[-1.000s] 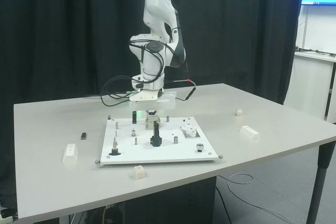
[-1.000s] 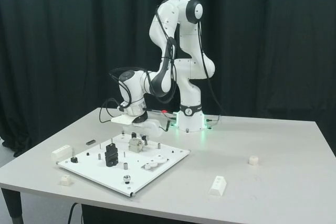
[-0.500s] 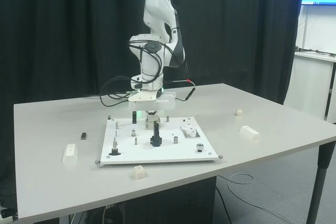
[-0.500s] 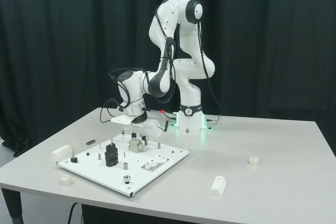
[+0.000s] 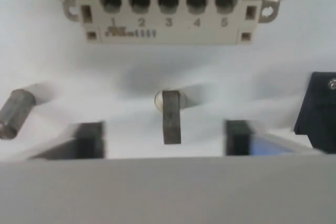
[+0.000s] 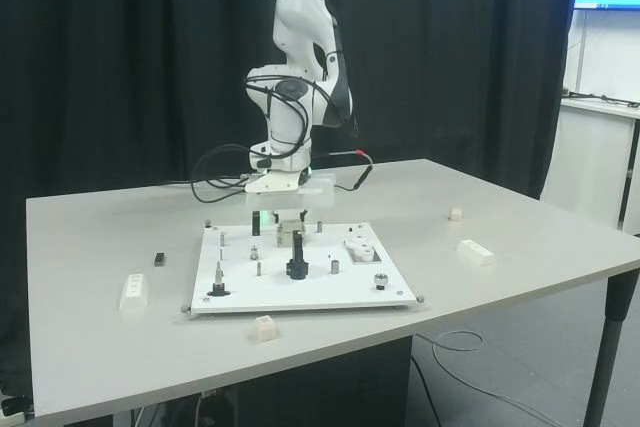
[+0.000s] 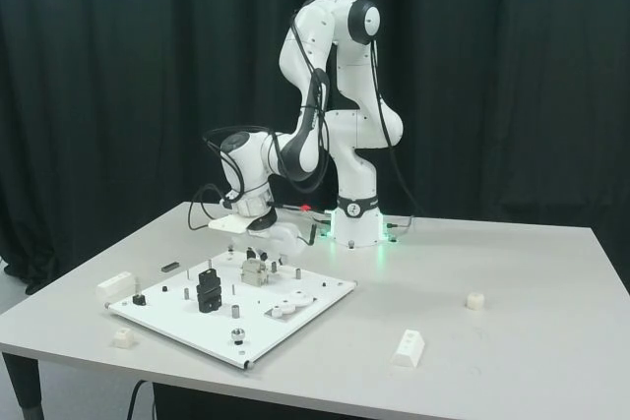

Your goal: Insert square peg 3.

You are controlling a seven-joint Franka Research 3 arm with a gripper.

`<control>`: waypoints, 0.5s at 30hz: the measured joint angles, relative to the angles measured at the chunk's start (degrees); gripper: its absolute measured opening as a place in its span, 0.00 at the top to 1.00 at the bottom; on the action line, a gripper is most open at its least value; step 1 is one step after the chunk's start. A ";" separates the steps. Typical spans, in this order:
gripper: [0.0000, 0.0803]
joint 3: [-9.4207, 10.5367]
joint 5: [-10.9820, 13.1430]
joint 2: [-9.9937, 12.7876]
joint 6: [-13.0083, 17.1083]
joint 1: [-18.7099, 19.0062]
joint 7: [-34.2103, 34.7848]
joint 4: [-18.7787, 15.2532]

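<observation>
Gripper (image 5: 165, 142): fingers spread apart, nothing held, poised above white board (image 6: 330, 292) near its rear edge. Square peg (image 5: 170, 116): upright on board, midway between fingertips, untouched, just beside numbered connector block (image 5: 167, 9). Round peg (image 5: 14, 113): off to one side, tilted.

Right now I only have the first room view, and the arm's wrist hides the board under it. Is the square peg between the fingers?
Observer: Yes. In the wrist view the square peg sits midway between the fingers.
Operator: Are the fingers closed on it?
Observer: No, they are open, with a gap on each side of the peg.
Operator: What lies just beyond the peg?
Observer: A connector block with a row of holes numbered one to five.
</observation>
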 joint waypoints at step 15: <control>0.02 -0.28 -0.82 -2.31 -2.82 0.00 4.24 0.47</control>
